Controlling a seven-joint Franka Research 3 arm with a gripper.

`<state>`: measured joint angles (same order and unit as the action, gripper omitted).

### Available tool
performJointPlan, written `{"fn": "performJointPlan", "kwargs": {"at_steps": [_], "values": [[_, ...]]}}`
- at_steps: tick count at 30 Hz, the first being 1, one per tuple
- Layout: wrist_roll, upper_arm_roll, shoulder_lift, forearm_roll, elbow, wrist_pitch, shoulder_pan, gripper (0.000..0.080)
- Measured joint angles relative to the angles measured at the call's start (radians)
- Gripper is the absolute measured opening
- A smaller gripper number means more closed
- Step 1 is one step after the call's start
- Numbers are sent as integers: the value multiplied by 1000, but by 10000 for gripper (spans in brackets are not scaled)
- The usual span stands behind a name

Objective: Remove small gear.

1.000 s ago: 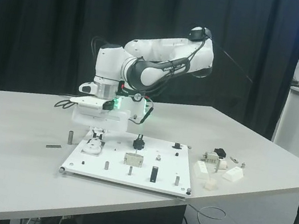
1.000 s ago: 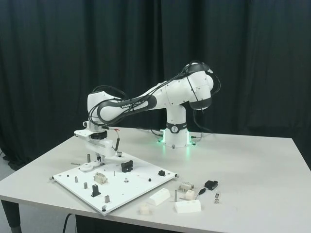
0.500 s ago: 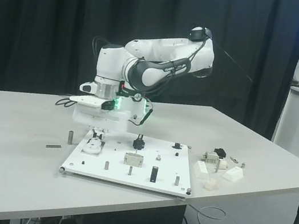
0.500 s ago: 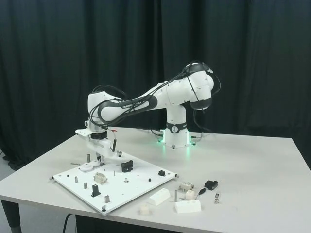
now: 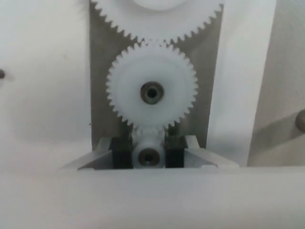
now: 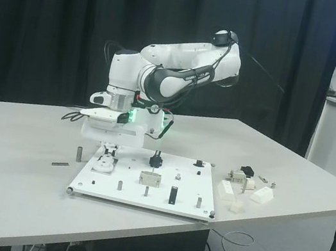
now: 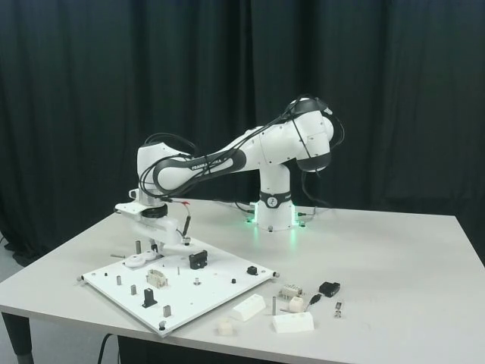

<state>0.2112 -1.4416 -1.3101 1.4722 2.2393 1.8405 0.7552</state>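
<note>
Jaws [image 5: 149, 151] pinching the small gear [image 5: 148, 153], one black pad either side of it, right down at the white assembly board [image 6: 189, 191]. Small gear sitting meshed against the middle gear [image 5: 151, 91], teeth touching, with the large gear [image 5: 157, 16] meshed beyond that, all three in a line along a grey recessed strip [image 5: 97, 71]. Dark bore showing at the centre of the small gear and of the middle gear. White Franka arm [image 7: 227, 161] reaching out low from its base, wrist pointing straight down over the board's gear corner. Black clip [image 6: 155, 160] standing just beside on the board, grey connector block [image 6: 149, 178] nearer the front. Loose white blocks [image 7: 292, 322] lying off the board on the grey desk [image 7: 402, 258], well apart from the gears.
</note>
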Motion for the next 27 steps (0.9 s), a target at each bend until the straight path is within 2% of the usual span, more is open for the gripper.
{"fn": "performJointPlan", "kwargs": {"at_steps": [5,9,19,27], "values": [[-95,0,0,0,0,1,0,140],[-106,0,0,0,0,2,1,140],[33,0,0,-3,1,5,5,140],[35,0,0,-3,2,6,5,140]]}}
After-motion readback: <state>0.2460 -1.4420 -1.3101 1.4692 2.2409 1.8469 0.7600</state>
